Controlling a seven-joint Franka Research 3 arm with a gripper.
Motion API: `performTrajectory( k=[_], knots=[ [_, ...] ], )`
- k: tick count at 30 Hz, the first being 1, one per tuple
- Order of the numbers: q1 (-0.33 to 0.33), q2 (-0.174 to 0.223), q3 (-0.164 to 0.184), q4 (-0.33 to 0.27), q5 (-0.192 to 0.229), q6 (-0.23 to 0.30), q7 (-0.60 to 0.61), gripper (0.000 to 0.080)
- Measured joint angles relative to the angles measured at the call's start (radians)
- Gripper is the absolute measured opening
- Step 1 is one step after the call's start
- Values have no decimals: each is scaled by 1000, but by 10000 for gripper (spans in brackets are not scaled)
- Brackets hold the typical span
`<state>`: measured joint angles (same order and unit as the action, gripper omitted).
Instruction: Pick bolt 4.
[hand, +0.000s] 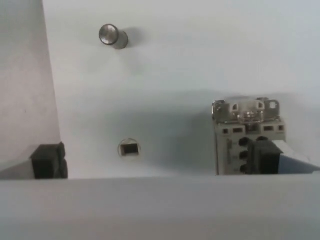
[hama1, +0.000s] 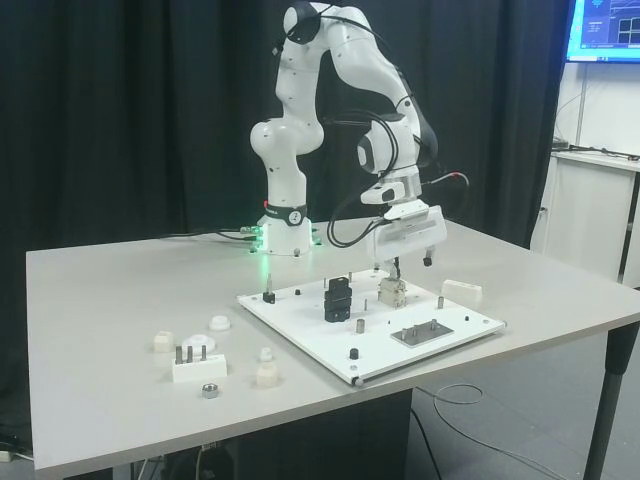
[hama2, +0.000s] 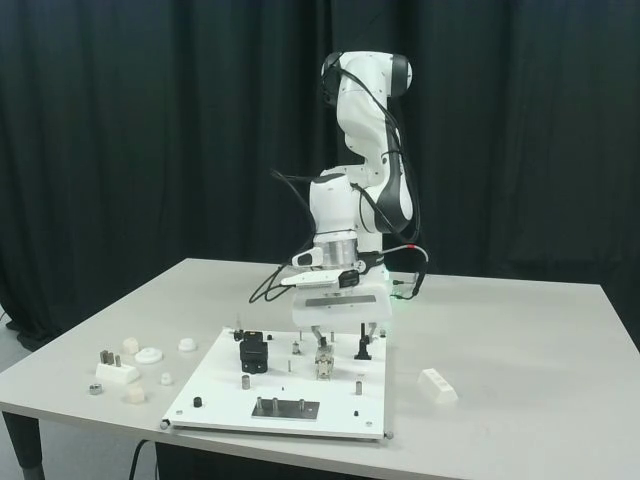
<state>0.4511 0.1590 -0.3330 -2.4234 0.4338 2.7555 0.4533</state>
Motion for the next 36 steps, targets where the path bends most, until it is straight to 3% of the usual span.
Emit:
performTrajectory(
  k=[8, 15, 36],
  knots=[
    [-1, -30, -21, 3, -25, -35, -5, 800],
    [-2, -50, -42, 9, -74, -67, -7, 800],
    [-14, -53, -76, 68, -133, -165, -7, 800]
  ],
)
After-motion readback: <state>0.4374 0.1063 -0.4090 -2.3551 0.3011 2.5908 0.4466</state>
